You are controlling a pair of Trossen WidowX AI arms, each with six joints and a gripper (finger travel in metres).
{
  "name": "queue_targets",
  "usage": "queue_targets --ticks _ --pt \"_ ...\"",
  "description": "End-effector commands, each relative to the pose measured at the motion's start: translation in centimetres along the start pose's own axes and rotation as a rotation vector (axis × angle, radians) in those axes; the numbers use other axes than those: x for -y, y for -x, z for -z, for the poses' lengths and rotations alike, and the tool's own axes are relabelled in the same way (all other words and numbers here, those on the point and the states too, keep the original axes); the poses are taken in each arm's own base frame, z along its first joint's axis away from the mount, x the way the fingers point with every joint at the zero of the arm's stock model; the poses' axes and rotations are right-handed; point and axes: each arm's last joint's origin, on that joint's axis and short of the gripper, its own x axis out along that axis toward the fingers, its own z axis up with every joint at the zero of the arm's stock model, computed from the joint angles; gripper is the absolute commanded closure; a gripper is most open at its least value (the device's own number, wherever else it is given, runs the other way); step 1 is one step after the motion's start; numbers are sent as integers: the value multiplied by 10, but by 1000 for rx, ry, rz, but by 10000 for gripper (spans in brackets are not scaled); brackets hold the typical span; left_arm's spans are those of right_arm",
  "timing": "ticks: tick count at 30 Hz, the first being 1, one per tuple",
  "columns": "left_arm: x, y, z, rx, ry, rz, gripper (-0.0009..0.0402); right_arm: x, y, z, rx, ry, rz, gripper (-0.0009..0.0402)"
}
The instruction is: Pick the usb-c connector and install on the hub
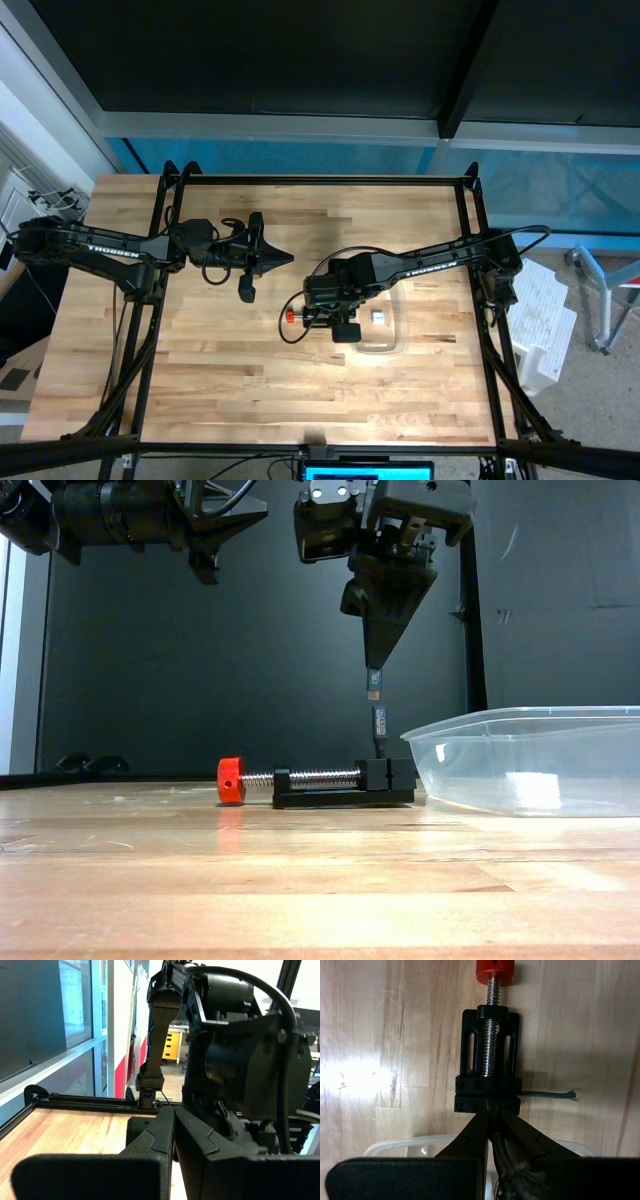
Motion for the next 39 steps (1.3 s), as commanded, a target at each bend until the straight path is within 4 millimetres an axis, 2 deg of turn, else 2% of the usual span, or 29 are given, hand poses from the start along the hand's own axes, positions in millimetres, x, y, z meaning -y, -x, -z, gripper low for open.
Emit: queue_targets --ticks 1,39 --pt "0 0 0 -1 0 0 393 0 -2 -1 -9 3 1 393" --pt "0 0 0 -1 0 0 393 2 -1 1 -29 -2 6 393"
